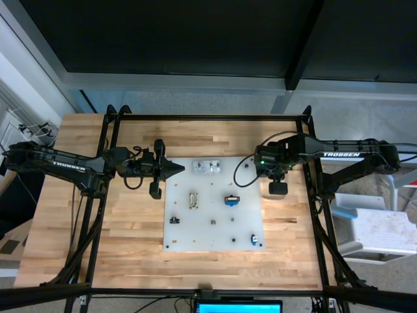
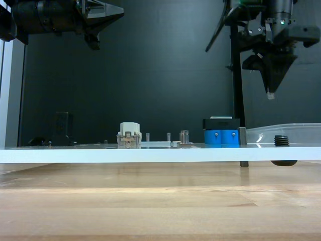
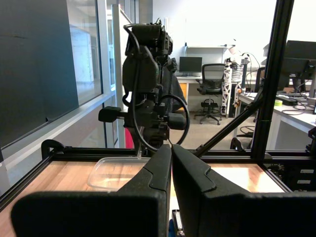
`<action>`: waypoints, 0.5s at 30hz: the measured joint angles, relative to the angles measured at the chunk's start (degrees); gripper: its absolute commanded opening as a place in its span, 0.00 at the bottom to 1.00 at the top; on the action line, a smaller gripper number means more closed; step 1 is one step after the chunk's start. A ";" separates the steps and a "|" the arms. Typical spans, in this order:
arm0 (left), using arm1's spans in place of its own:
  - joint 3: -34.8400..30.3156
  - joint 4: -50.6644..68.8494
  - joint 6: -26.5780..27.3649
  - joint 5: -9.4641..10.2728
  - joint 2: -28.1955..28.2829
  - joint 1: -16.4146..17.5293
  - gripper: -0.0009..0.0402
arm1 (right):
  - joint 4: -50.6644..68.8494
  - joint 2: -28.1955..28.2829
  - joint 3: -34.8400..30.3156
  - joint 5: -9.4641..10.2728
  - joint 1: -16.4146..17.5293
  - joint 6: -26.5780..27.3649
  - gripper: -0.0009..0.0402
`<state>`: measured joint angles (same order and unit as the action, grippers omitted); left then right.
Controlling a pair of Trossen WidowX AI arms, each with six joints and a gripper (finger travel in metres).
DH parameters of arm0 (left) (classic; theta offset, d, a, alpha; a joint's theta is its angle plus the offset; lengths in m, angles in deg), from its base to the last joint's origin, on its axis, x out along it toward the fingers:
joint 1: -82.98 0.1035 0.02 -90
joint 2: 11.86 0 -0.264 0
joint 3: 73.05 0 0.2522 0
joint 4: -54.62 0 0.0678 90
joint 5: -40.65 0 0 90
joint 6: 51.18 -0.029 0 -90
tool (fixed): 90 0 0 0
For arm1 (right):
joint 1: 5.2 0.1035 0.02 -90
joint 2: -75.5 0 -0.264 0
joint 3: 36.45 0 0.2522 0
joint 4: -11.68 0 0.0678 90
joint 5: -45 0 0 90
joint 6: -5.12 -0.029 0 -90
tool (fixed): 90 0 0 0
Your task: Remove the rj45 connector and place it in the container
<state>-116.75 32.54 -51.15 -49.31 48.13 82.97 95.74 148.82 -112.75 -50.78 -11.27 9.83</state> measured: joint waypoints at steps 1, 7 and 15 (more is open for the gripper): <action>0.00 0.00 0.00 0.00 0.00 0.00 0.02 | 0.07 -0.52 0.57 0.00 -0.50 0.46 0.02; 0.00 0.00 0.00 0.00 0.00 0.00 0.02 | 0.04 -3.82 4.02 0.90 -3.34 2.47 0.02; 0.00 0.00 0.00 0.02 0.00 0.00 0.02 | -0.50 -5.14 6.69 0.90 -4.48 3.37 0.02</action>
